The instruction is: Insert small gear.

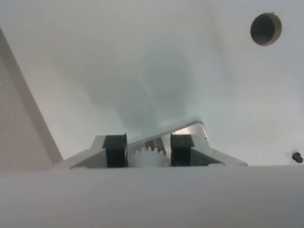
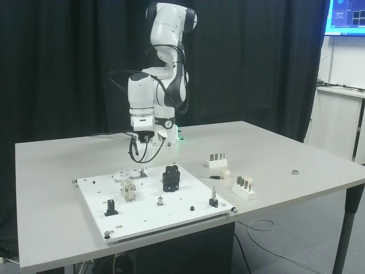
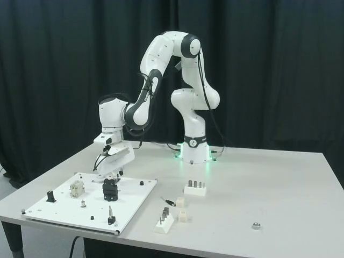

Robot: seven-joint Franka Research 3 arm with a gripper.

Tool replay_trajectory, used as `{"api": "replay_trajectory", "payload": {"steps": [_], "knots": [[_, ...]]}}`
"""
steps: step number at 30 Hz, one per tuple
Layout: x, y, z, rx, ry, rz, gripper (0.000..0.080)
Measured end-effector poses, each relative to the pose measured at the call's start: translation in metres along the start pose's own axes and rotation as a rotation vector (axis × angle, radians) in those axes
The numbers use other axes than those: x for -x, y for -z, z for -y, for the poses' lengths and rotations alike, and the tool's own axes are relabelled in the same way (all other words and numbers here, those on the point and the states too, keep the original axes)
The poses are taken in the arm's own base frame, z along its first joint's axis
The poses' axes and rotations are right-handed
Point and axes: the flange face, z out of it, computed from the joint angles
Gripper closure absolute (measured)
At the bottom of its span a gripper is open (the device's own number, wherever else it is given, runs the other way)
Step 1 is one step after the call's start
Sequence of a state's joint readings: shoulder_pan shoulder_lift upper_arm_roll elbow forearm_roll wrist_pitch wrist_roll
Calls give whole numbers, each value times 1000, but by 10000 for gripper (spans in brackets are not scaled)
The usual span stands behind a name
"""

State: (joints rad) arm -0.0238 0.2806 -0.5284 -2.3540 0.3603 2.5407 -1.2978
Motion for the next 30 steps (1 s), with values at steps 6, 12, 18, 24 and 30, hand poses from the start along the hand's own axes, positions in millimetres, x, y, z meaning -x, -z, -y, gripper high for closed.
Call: {"api": "replay_trajectory", "payload": {"steps": [6, 12, 18, 24, 30], "knots": [[-1, -2, 0, 6, -3, -2, 611], [-2, -3, 0, 13, -2, -2, 611], [-2, -2, 0, 14, -3, -2, 611], [-1, -2, -1, 15, -4, -2, 611], [0, -2, -2, 15, -7, -1, 611]]}}
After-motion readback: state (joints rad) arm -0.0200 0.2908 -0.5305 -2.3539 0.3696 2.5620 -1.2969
